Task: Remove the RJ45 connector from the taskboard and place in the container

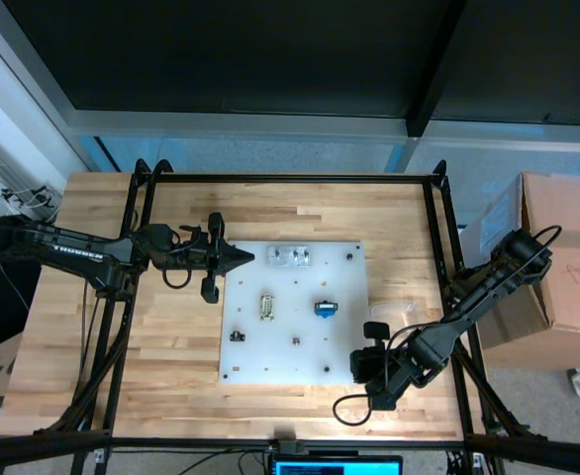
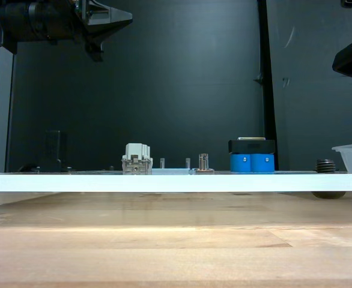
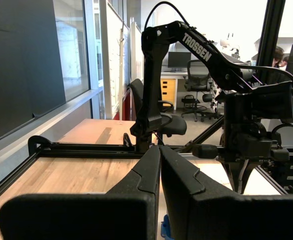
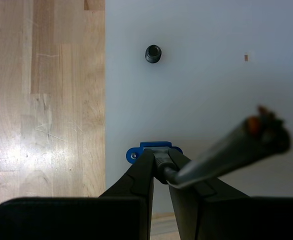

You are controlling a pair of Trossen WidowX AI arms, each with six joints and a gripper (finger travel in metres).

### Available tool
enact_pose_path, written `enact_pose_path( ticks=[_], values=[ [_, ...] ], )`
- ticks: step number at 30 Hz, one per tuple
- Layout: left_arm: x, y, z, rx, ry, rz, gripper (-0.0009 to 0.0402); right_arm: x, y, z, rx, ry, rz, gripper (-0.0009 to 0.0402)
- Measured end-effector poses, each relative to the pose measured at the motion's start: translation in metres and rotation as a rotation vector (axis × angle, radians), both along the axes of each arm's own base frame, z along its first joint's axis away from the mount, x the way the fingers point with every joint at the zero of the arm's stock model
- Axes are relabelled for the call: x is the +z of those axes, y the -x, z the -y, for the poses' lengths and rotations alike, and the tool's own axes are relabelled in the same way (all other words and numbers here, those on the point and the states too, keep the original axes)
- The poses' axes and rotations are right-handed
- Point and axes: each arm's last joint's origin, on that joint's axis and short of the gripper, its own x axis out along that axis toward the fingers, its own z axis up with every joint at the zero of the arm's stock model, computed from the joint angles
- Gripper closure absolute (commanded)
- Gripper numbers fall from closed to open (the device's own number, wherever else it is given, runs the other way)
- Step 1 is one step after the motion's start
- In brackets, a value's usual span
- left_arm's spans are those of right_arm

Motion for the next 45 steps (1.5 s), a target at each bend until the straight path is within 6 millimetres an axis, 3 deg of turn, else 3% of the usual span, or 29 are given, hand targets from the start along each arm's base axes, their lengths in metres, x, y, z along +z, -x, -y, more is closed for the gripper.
enact_pose_path(
  ticks=[14, 21, 30, 38, 45],
  values=[
    [0.0, 0.0, 0.0, 0.0, 0.0, 0.0, 0.0393, 0.01, 0.003, 0.003, -0.004, -0.017, 0.021, 0.0393],
    [0.0, 0.0, 0.0, 0.0, 0.0, 0.0, 0.0393, 0.03, 0.006, 0.013, -0.022, -0.022, 0.031, 0.0393],
    [0.0, 0.0, 0.0, 0.0, 0.0, 0.0, 0.0393, 0.066, 0.011, 0.04, -0.081, -0.06, 0.075, 0.0393],
    [0.0, 0.0, 0.0, 0.0, 0.0, 0.001, 0.0393, 0.077, 0.013, 0.067, -0.153, -0.045, 0.048, 0.0393],
    [0.0, 0.0, 0.0, 0.0, 0.0, 0.0, 0.0393, 0.083, 0.025, 0.11, -0.247, -0.011, 0.014, 0.0393]
  ],
)
